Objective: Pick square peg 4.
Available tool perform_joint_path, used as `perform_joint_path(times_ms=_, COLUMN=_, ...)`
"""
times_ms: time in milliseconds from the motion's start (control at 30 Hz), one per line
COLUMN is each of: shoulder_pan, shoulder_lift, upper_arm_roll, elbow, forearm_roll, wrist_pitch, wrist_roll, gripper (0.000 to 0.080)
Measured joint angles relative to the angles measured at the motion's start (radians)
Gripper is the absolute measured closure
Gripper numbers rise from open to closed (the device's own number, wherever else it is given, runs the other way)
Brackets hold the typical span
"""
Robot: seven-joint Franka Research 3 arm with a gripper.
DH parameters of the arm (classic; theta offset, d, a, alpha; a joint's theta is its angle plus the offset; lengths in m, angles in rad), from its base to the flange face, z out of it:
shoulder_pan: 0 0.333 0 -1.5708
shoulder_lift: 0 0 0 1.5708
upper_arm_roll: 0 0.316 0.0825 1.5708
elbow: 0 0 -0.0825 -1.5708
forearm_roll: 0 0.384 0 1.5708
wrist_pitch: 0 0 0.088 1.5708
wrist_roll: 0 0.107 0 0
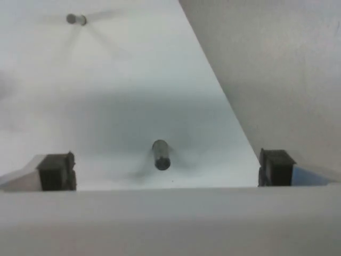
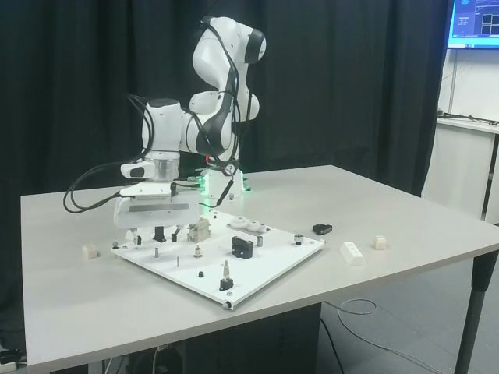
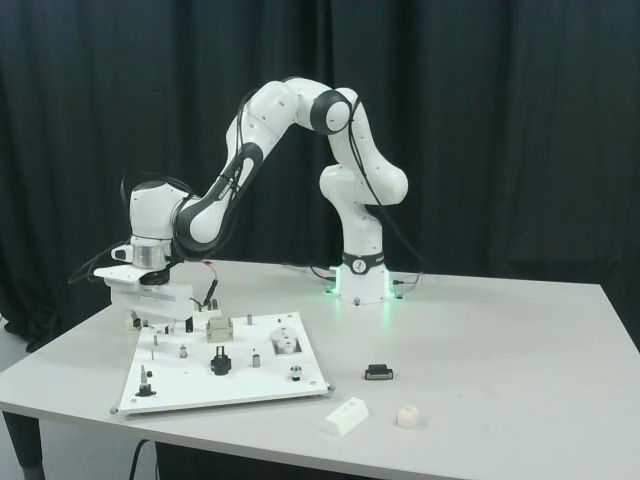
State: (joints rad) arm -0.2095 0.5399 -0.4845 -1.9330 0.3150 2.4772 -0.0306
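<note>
Robotics lab or test room. Black curtains (image 3: 500, 120) hung as backdrop behind a grey table (image 3: 500, 330). White robot arm (image 3: 290, 120) bolted to the tabletop, above a white board (image 3: 250, 385) studded with small pegs and fixtures. Wall screen (image 2: 474, 23) in one corner, loose cable (image 2: 366, 327) on the floor.

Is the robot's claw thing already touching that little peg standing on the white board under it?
Apart. In the wrist view the peg stands alone on the white board, with bare board between it and each finger of the open end effector.
</note>
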Motion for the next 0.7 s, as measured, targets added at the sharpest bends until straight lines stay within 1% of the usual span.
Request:
perform_joint_path(times_ms=33, shoulder_pan=0.000, shoulder_lift=-0.003, upper_arm_roll=0.000, elbow=0.000, forearm_roll=0.000, wrist_pitch=-0.002, wrist_roll=0.000, gripper=0.0049)
perform_joint_path(times_ms=167, shoulder_pan=0.000, shoulder_lift=-0.014, upper_arm_roll=0.000, elbow=0.002, forearm_roll=0.000, wrist_pitch=-0.011, wrist_roll=0.000, gripper=0.0049)
perform_joint_path(times_ms=200, shoulder_pan=0.001, shoulder_lift=-0.016, upper_arm_roll=0.000, elbow=0.003, forearm_roll=0.000, wrist_pitch=-0.013, wrist_roll=0.000, gripper=0.0011)
perform_joint_path(times_ms=500, shoulder_pan=0.001, shoulder_lift=-0.032, upper_arm_roll=-0.001, elbow=0.010, forearm_roll=-0.001, wrist_pitch=-0.026, wrist_roll=0.000, gripper=0.0004)
perform_joint_path(times_ms=700, shoulder_pan=0.002, shoulder_lift=-0.037, upper_arm_roll=-0.004, elbow=0.028, forearm_roll=-0.002, wrist_pitch=-0.039, wrist_roll=0.000, gripper=0.0003)
